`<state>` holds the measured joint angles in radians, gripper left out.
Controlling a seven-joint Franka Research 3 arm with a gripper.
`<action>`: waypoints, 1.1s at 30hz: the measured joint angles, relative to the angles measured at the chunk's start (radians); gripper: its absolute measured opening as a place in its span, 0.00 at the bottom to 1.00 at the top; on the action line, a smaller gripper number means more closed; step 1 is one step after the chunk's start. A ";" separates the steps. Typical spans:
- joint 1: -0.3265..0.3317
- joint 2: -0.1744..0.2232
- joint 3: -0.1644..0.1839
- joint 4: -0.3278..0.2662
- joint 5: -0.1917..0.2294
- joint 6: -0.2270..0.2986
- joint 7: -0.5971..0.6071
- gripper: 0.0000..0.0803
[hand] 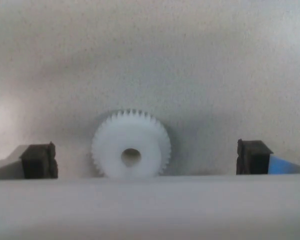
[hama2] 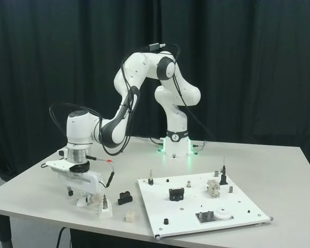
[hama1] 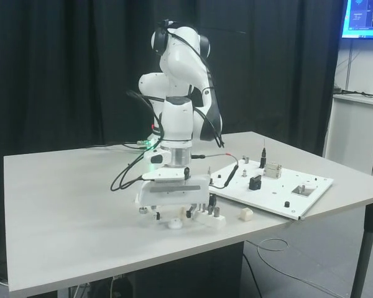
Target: Pick medium gear.
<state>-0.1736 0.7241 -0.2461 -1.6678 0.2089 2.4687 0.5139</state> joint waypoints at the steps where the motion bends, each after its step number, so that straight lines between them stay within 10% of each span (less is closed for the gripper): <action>1: 0.000 0.001 0.000 0.000 0.000 0.000 -0.001 1.00; 33: 0.000 0.041 0.001 0.005 0.025 0.030 -0.019 1.00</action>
<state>-0.1736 0.7656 -0.2453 -1.6631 0.2335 2.4983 0.4950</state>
